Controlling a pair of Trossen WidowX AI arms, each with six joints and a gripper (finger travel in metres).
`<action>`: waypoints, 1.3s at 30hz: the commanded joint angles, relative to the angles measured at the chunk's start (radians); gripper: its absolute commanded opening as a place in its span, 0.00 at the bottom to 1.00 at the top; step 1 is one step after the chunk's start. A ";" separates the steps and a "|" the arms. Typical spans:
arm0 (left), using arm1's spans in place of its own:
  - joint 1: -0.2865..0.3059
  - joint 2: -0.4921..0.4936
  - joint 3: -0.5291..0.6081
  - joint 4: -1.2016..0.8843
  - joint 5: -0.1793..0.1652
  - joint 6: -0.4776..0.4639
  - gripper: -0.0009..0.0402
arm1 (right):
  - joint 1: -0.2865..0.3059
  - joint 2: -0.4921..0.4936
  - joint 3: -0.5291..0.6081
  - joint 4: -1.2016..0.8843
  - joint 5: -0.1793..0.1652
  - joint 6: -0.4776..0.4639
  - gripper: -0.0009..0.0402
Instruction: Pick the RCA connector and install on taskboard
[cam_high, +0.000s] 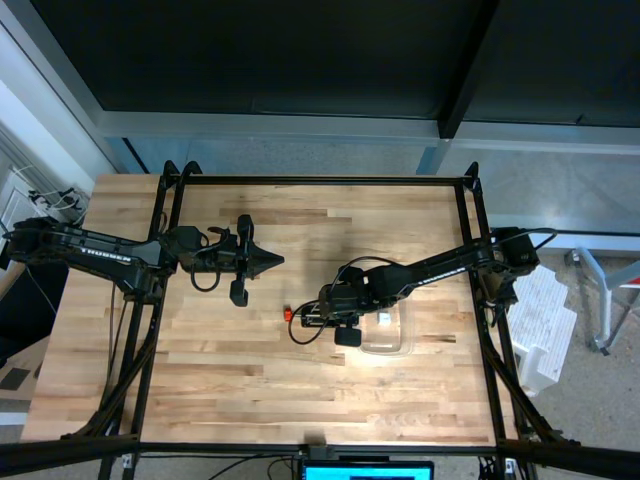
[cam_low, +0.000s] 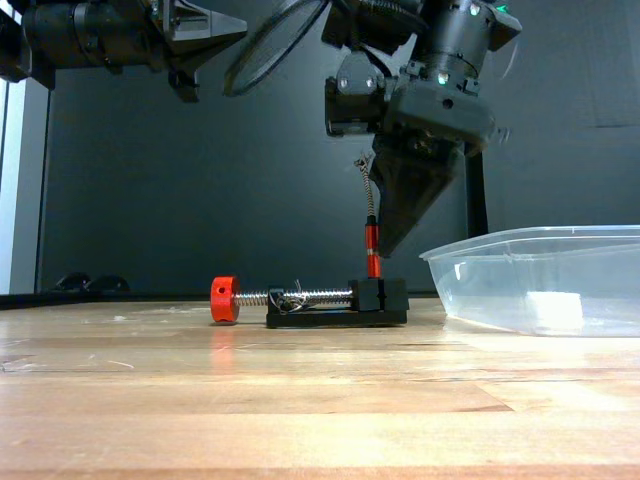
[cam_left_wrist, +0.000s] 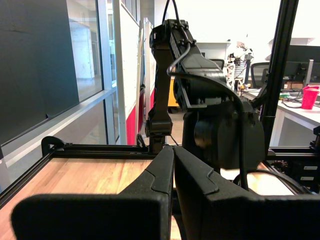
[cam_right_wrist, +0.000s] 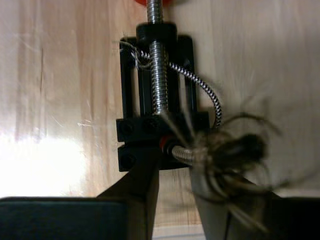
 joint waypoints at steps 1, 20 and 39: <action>0.000 0.000 0.000 0.000 0.000 0.000 0.02 | 0.001 -0.029 0.007 0.002 0.003 0.001 0.33; 0.000 0.000 0.000 0.000 0.000 0.000 0.02 | 0.001 -0.178 0.005 -0.103 -0.007 -0.038 0.41; 0.000 0.000 0.000 0.000 0.000 0.000 0.02 | -0.006 -0.412 -0.126 -0.012 -0.006 -0.103 0.04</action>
